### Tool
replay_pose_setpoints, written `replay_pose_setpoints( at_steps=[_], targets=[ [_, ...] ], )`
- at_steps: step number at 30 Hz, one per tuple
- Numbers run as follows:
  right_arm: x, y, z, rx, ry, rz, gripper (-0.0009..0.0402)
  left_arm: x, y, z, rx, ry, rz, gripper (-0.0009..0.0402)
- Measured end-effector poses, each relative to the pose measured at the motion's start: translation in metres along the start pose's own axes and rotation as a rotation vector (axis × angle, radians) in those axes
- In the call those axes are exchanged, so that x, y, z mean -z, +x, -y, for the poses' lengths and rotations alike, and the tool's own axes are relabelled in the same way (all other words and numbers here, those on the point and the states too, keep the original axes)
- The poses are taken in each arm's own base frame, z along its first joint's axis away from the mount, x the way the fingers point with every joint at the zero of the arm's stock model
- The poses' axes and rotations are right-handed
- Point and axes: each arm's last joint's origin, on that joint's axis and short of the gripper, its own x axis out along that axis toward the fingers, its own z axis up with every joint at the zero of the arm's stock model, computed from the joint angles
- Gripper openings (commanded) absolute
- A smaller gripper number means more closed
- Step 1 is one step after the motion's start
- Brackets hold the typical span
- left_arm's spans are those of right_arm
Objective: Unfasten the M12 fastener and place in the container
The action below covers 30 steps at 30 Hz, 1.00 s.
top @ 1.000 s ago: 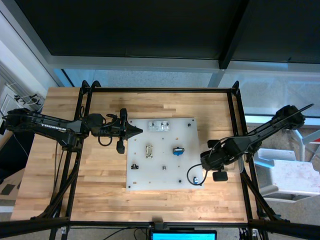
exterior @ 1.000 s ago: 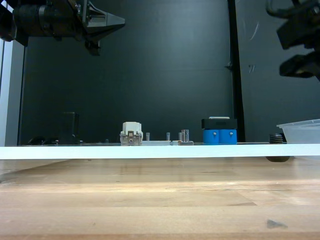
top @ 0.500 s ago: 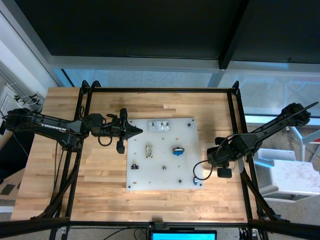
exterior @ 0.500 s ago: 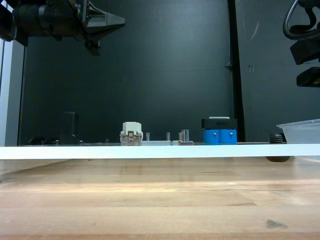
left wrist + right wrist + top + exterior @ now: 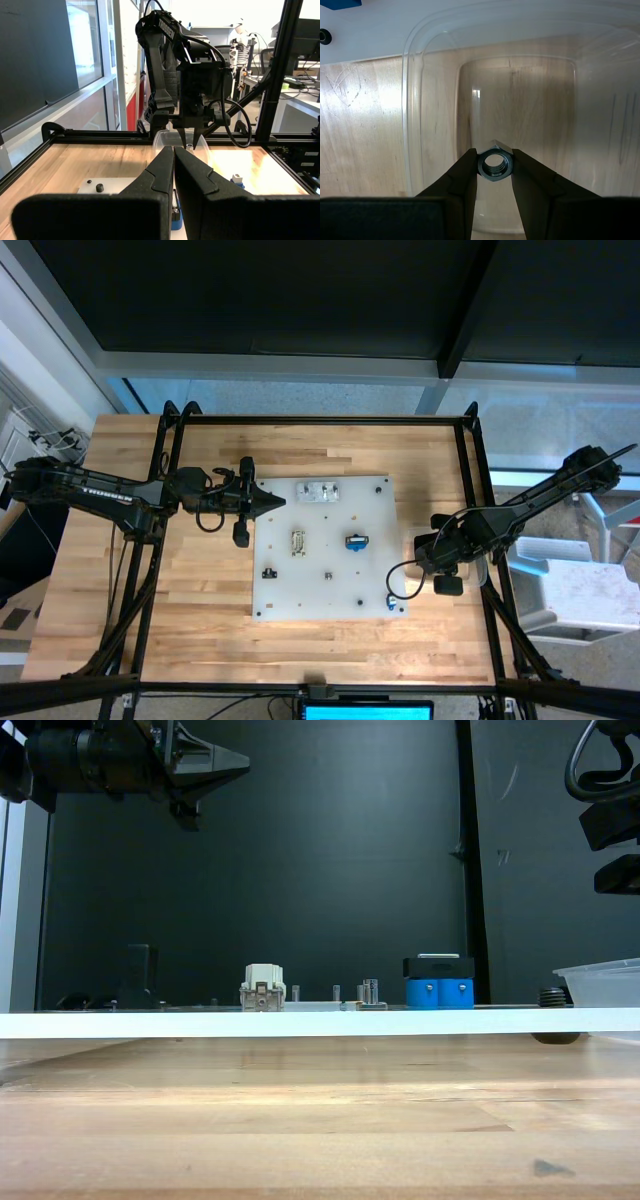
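Note:
The silver M12 nut (image 5: 494, 166) sits pinched between the two fingers of my right gripper (image 5: 494, 169), its hole facing the camera. It hangs above the floor of the clear container (image 5: 413, 125). In the high view the right gripper (image 5: 441, 562) is over the container (image 5: 410, 586), just off the white board's right edge. The black stud (image 5: 551, 996) shows bare ribs in front of the container (image 5: 604, 982) in the low view. My left gripper (image 5: 279, 502) is shut and empty, held high over the board's far left edge.
The white board (image 5: 300, 592) carries a blue block (image 5: 355, 541), a white connector (image 5: 262, 990) and small posts mid-board. The black frame rails run along the table's edges. Bare wood lies in front of the board.
The right arm carried the nut rightward, off the board's near right corner and over the container, then held still. The left arm has not moved.

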Motion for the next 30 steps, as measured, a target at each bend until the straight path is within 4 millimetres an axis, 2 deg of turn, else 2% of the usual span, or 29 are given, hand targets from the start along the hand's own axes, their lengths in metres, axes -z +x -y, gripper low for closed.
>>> replay_pose_setpoints(
  at_steps=[20,30],
  targets=[
    [0.0001,0.0000,0.0000,0.000,0.000,-0.001,0.0224,-0.0002,0.0000,0.0000,0.000,0.000,0.001,0.0000],
    [0.0001,0.0001,-0.0001,0.000,0.000,-0.001,0.0245,-0.0001,0.0000,0.0000,0.000,0.000,0.000,0.0000]
  ],
)
